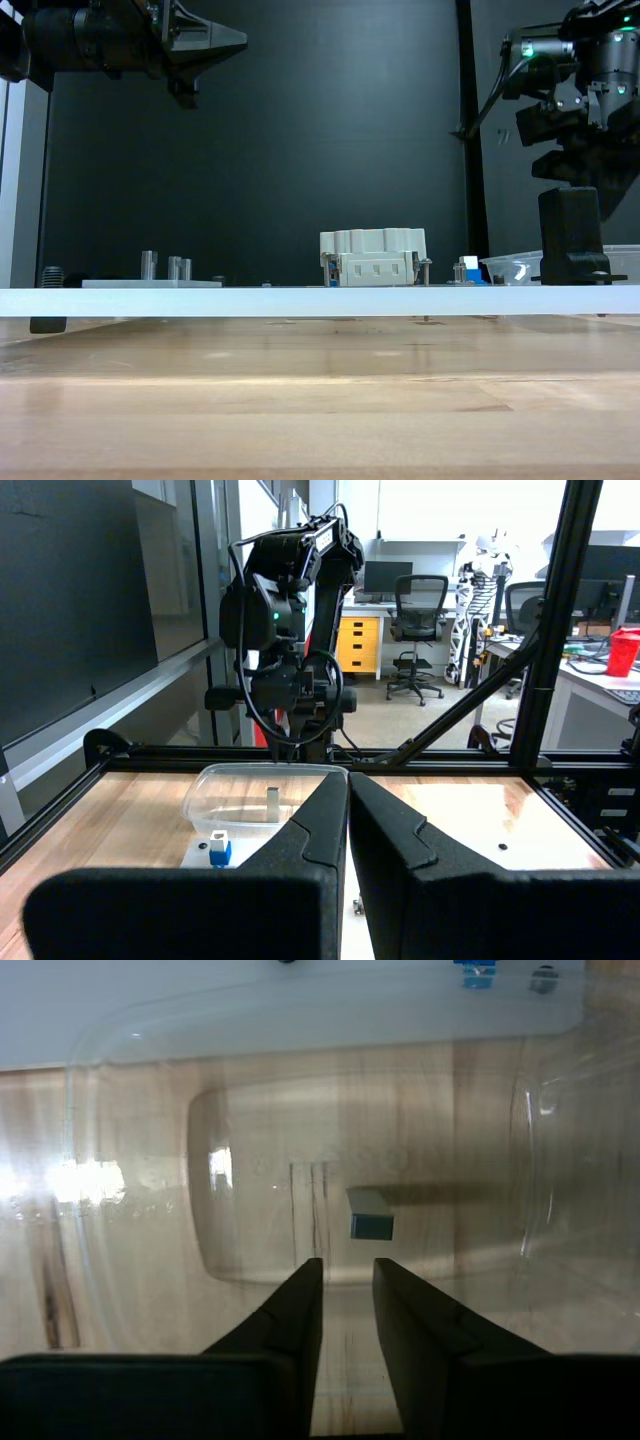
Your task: Pick the 16mm bar and install on taskboard
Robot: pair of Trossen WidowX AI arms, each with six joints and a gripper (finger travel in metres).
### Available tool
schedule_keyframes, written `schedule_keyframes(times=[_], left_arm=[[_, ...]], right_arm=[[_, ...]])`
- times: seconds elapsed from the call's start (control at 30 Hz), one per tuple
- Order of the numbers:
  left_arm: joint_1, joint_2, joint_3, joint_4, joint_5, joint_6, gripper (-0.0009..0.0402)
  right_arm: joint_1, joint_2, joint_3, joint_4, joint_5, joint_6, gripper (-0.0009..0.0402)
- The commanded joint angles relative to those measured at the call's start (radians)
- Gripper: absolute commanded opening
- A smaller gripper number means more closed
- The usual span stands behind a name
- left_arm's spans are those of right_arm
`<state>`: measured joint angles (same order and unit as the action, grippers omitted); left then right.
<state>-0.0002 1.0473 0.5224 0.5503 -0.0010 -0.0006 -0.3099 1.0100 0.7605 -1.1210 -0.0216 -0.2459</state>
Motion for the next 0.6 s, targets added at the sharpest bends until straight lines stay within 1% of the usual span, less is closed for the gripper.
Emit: schedule_keyframes(times=[0.03,0.13,0.2,0.23,0.4,0.6], left_arm=[[0.0,0.0,0.0,0.0,0.0,0.0,0.0],[0.0,0.0,0.0,0.0,0.0,0.0,0.0],[0.0,0.0,0.0,0.0,0.0,0.0,0.0],[0.0,0.0,0.0,0.0,0.0,0.0,0.0],[0.0,0.0,0.0,0.0,0.0,0.0,0.0],[0.0,0.0,0.0,0.0,0.0,0.0,0.0]], right_arm=[[-0.007,0.0,-0.006,0.017,0.004,-0.007,0.01],[-0.014,0.0,-0.016,0.037,0.008,-0.027,0.0121],[-0.016,0.001,-0.026,0.054,0.026,-0.033,0.0132],[-0.017,0.003,-0.032,0.063,0.03,-0.034,0.0138],[-0.017,0.023,-0.065,0.086,0.03,-0.075,0.0158],[-0.017,0.043,-0.08,0.12,0.029,-0.109,0.0162]])
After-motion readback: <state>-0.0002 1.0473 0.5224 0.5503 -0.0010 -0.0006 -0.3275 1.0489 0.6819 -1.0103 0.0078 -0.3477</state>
